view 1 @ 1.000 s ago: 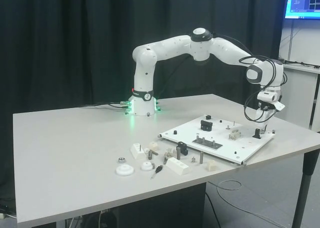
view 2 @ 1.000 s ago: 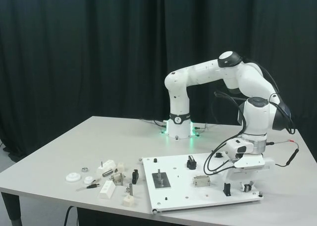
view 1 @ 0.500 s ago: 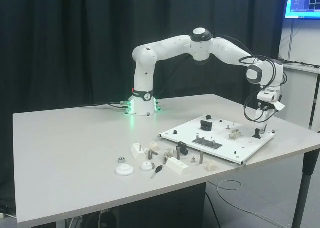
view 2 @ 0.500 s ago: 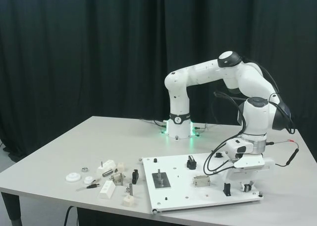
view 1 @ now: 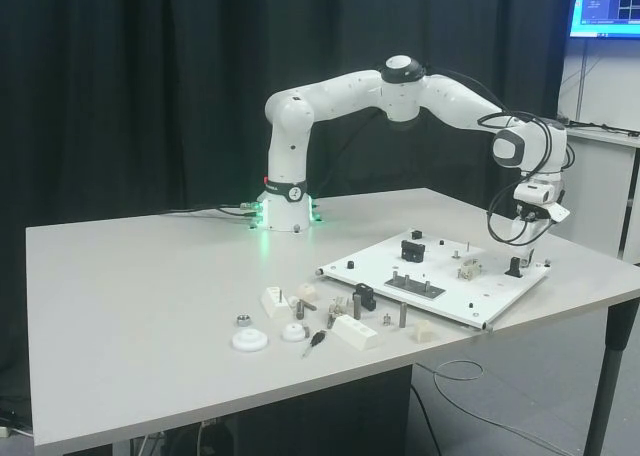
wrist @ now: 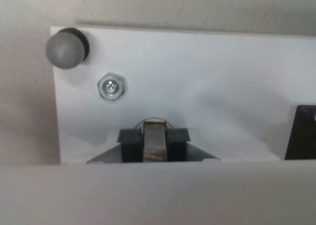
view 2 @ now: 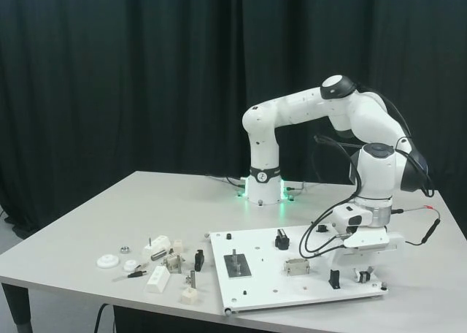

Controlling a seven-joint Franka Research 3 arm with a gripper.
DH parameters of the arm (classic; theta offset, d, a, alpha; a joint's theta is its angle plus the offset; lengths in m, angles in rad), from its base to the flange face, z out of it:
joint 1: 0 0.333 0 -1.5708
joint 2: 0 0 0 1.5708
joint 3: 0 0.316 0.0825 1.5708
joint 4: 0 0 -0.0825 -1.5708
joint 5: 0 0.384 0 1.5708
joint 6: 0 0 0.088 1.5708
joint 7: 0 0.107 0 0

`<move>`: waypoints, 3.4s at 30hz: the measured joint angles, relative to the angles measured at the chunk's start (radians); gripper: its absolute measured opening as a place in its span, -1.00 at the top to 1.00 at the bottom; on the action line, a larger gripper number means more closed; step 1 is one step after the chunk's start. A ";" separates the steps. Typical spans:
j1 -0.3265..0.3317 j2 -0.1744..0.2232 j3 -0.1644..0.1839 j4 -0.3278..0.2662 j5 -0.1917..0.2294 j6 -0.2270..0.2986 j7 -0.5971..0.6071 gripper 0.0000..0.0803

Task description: Remove square peg 4.

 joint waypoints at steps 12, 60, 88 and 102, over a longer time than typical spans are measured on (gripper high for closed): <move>-0.007 -0.008 0.007 0.000 0.000 0.000 0.030 0.74; -0.007 -0.008 0.008 0.002 0.000 0.000 -0.033 0.75; -0.008 -0.009 0.009 0.002 0.000 0.000 -0.085 0.74; -0.008 -0.009 0.009 0.002 0.000 0.000 -0.113 0.73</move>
